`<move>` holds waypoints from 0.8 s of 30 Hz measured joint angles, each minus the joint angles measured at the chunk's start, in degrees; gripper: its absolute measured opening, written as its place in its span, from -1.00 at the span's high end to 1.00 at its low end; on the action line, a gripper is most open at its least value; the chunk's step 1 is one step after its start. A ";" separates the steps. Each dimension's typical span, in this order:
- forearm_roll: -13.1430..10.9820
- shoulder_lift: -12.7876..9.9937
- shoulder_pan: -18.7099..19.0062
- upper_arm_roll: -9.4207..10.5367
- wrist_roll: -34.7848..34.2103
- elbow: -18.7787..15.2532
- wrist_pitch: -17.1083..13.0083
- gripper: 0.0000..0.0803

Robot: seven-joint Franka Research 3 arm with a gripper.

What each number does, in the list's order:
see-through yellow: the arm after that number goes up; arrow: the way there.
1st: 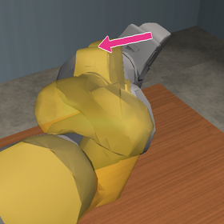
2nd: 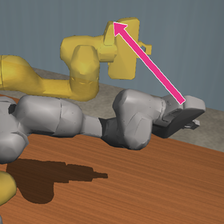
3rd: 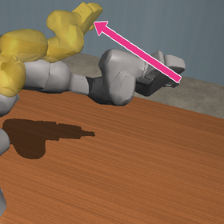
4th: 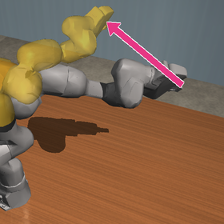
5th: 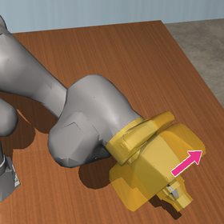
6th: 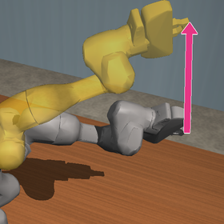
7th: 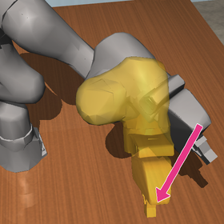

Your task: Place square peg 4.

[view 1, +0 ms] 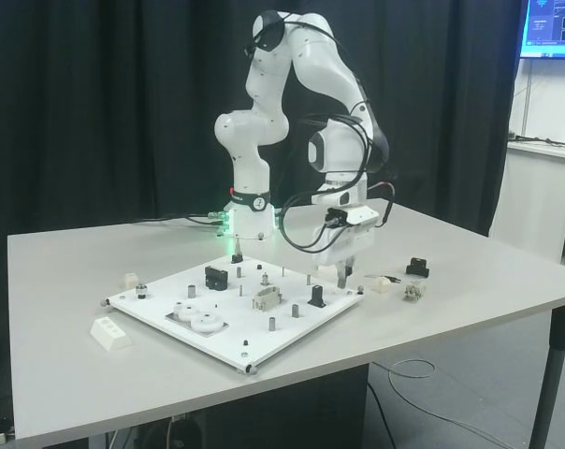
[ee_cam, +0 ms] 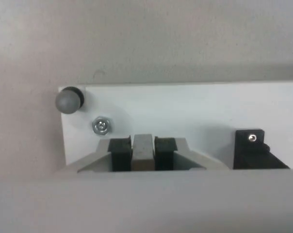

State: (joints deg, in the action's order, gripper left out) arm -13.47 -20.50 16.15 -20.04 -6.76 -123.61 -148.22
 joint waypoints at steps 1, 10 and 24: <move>0.09 0.16 0.00 -0.03 0.00 0.09 0.24 0.76; 0.62 0.82 0.00 -0.43 0.00 1.12 2.42 0.76; 0.66 0.83 0.00 -0.65 0.00 1.91 3.49 0.76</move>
State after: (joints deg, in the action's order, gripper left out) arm -12.81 -19.67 16.15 -20.69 -6.76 -121.71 -144.72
